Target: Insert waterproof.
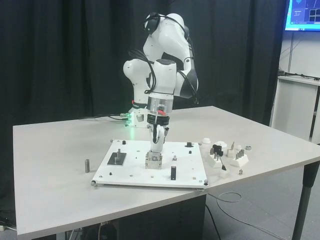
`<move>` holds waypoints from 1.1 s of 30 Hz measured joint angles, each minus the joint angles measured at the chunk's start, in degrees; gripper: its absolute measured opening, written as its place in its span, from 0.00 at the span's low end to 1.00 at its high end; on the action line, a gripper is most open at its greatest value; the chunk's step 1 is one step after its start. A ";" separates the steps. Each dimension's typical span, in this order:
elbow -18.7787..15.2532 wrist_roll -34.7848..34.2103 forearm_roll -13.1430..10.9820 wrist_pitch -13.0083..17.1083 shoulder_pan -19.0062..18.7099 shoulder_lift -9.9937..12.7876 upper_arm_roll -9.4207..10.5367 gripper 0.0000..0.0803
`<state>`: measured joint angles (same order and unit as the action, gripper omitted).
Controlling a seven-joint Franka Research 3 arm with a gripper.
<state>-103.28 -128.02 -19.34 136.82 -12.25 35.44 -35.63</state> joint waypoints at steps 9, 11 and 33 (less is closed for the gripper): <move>-0.01 0.13 0.00 -0.04 0.00 0.00 0.03 1.00; -0.01 0.16 0.00 -0.04 0.00 0.00 0.03 1.00; 0.07 0.98 0.03 0.19 0.95 0.80 0.46 1.00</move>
<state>-103.21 -127.04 -19.32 137.01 -11.30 36.24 -35.17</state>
